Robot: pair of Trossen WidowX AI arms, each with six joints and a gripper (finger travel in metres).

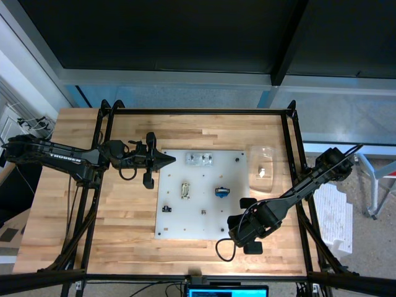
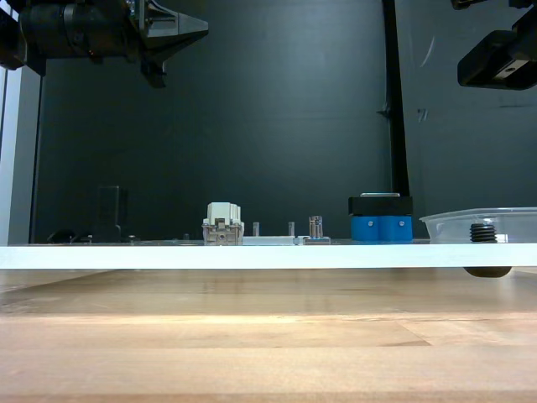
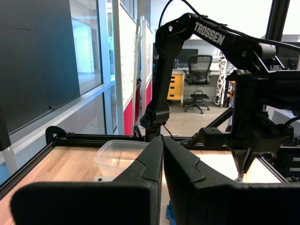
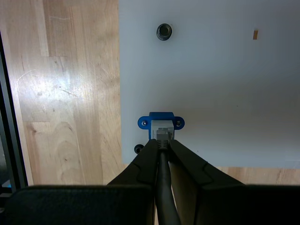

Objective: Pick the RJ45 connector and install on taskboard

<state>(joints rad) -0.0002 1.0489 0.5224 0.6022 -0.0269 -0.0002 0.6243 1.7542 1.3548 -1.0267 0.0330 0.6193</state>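
Note:
The taskboard (image 1: 198, 213) is a white square panel lying on the wooden table. My right gripper (image 4: 161, 140) points straight down over its near right corner and is shut on the RJ45 connector (image 4: 162, 133), a tiny whitish plug at the fingertips. The plug lines up with a small blue fitting (image 4: 161, 123) on the taskboard (image 4: 211, 84); I cannot tell if they touch. In the high view the right gripper (image 1: 238, 228) hides plug and fitting. My left gripper (image 1: 168, 159) hovers shut and empty at the board's far left edge, high above it in the low view (image 2: 197, 34).
A clear plastic tray (image 1: 263, 167) with a small white piece stands off the board's far right corner. On the board are silver blocks (image 1: 200, 159), a cream socket (image 1: 184, 190), another blue fitting (image 1: 221, 192) and a corner screw (image 4: 164, 32). A black frame surrounds the table.

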